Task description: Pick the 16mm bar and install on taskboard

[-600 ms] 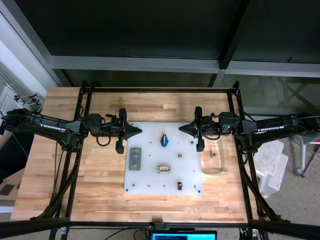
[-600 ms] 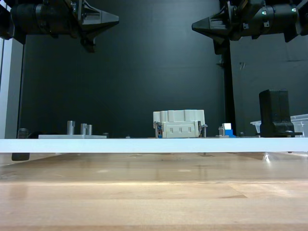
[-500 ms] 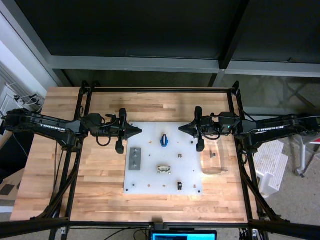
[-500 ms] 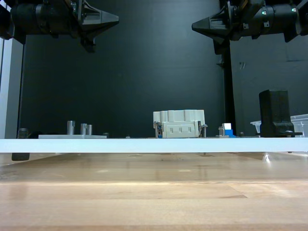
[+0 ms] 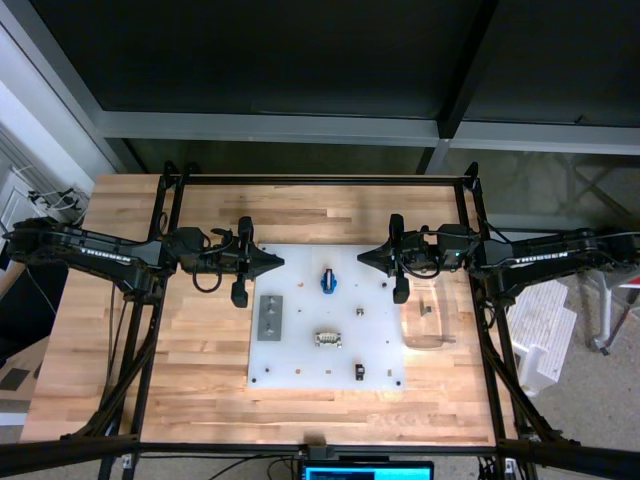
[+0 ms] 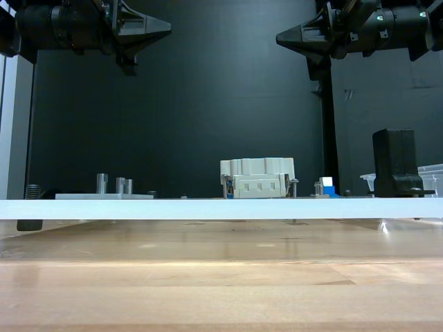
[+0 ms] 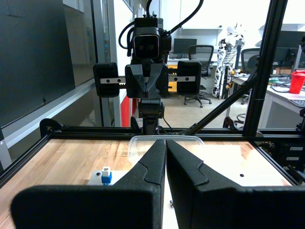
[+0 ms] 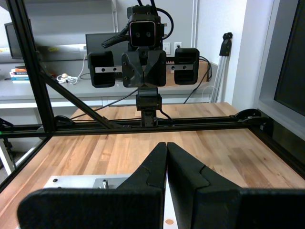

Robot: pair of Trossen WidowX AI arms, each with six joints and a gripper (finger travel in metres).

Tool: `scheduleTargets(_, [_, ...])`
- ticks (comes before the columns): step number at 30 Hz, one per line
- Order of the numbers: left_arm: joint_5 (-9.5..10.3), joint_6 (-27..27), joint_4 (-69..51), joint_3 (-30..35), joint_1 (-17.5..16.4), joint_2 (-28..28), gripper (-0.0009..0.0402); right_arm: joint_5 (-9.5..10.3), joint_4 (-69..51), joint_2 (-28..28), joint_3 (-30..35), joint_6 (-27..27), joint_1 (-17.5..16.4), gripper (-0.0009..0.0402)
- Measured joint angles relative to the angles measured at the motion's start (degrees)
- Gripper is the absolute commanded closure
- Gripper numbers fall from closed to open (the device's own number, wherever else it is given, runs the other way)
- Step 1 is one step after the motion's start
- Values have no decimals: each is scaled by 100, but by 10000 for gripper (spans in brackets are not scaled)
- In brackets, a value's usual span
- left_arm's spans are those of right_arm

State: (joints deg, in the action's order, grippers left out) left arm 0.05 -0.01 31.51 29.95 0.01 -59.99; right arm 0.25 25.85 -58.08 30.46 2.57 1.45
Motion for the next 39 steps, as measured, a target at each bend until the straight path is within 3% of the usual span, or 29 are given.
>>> scheduleTargets(7, [-2,0,2,-2,0,-2,393,-35,-1078,70,380,111,-13,393])
scheduleTargets(20, [0,-2,0,-2,0,-2,393,-13,-5248,59,1655,144,-201,393])
scheduleTargets(39, [-2,0,0,-2,0,-2,393,-15,-8354,57,2065,396,-466,393])
